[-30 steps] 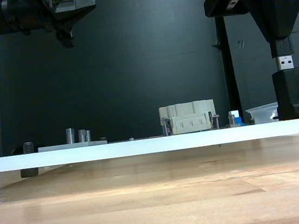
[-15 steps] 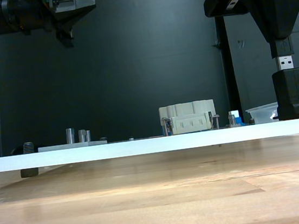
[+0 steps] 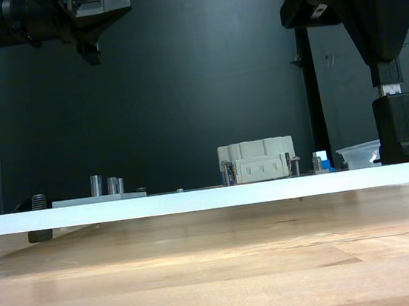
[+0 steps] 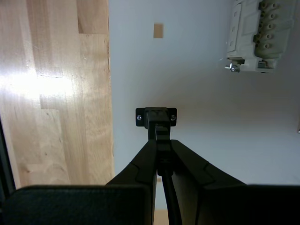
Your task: Pick the USB connector and install on taskboard
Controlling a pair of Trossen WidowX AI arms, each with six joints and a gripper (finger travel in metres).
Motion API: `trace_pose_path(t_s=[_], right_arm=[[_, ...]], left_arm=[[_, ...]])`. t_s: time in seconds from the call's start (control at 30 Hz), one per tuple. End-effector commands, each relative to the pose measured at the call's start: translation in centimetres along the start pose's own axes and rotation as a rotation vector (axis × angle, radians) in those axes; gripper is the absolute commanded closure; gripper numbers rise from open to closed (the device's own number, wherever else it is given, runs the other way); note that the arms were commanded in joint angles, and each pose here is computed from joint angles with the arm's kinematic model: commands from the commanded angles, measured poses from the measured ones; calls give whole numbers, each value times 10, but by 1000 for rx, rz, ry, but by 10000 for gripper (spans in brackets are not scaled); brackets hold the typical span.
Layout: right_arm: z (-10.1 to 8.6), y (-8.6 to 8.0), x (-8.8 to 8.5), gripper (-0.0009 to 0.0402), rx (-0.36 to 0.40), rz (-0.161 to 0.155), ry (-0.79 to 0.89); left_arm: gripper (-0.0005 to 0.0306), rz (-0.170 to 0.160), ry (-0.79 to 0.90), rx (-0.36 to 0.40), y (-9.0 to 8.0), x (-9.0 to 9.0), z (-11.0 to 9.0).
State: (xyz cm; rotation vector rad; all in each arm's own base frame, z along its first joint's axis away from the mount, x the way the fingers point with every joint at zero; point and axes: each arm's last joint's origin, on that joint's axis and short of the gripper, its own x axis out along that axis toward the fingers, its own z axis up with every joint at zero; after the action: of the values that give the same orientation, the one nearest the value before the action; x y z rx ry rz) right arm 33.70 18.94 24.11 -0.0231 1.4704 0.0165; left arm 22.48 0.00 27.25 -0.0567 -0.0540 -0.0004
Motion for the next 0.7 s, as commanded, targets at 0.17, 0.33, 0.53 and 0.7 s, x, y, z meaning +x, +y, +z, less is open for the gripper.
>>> trace_pose_path(t_s=[0.17, 0.33, 0.53, 0.7], right_arm=[[-2, 1, 13, 393, -3, 10, 5], [-2, 1, 13, 393, -4, 11, 2], [-1, 1, 12, 393, -4, 13, -2], [-1, 1, 10, 393, -2, 19, -10]], left_arm=[[300, 0, 0, 0, 0, 0, 0], [300, 0, 0, 0, 0, 0, 0], [300, 0, 0, 0, 0, 0, 0], [300, 0, 0, 0, 0, 0, 0]])
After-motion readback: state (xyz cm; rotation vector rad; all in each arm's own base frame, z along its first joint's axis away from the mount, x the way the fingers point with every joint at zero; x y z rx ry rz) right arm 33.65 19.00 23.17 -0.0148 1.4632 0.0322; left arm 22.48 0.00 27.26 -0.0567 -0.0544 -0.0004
